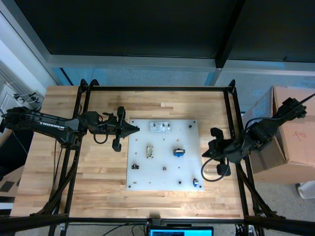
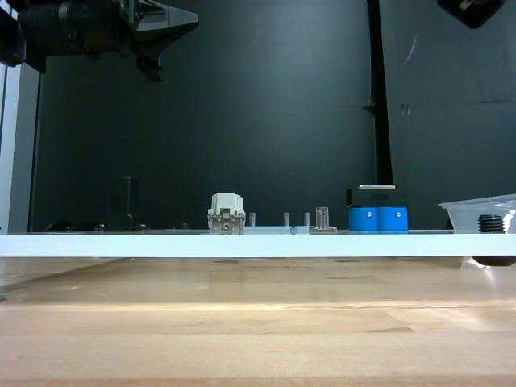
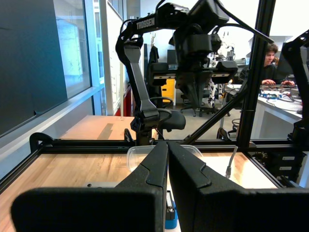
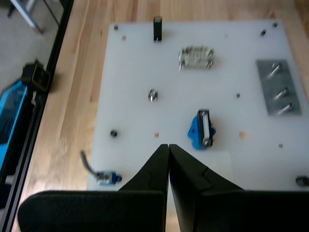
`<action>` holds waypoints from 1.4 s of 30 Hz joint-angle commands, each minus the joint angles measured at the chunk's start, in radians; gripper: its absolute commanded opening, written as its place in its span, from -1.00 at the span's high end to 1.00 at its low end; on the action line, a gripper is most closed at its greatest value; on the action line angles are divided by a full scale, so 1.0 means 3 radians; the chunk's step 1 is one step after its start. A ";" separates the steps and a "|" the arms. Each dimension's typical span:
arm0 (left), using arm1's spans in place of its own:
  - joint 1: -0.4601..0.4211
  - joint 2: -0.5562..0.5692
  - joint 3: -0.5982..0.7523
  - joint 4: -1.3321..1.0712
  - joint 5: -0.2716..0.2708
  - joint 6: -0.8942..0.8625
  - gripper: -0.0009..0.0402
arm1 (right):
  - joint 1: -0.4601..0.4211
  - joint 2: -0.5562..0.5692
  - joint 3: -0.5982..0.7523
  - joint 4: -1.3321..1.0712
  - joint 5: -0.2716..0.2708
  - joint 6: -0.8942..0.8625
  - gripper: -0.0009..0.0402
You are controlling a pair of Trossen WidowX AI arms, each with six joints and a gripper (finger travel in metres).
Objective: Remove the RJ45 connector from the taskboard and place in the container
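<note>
- Step in hand: the approach. Nothing has been grasped yet, and the RJ45 connector [image 1: 196, 183] sits on the taskboard [image 1: 162, 174] at its near right corner, a small blue body with a short grey cable stub. How deep it sits in its seat cannot be told.
- Right hand [image 1: 205, 153]: raised over the board's right edge and looking down across the board. Its fingers are pressed together and hold nothing. The connector lies near it, off to one side of the fingertips.
- Left hand [image 1: 134, 129]: high above the board's left edge and pointing inward. Its fingers are closed to a point and hold nothing.
- Container [image 1: 212, 169]: a clear tub on the bench [image 1: 98, 167], just beside the board's right edge and under the right arm. A dark threaded piece lies inside it.
- A larger blue block [image 1: 178, 152] stands mid-board. It is a different part and not the target.
- Next move, as I judge it: the right hand must spread its fingers, shift toward the near corner, line up with the connector body, descend and close on it. Then a pull clear of the seat, followed by a short carry to the tub.
</note>
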 commanded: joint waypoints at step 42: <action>0.0001 0.0001 0.0001 0.0000 0.0001 0.0001 0.96 | 0.0209 0.1615 0.0898 -0.0931 -0.0633 0.0384 0.96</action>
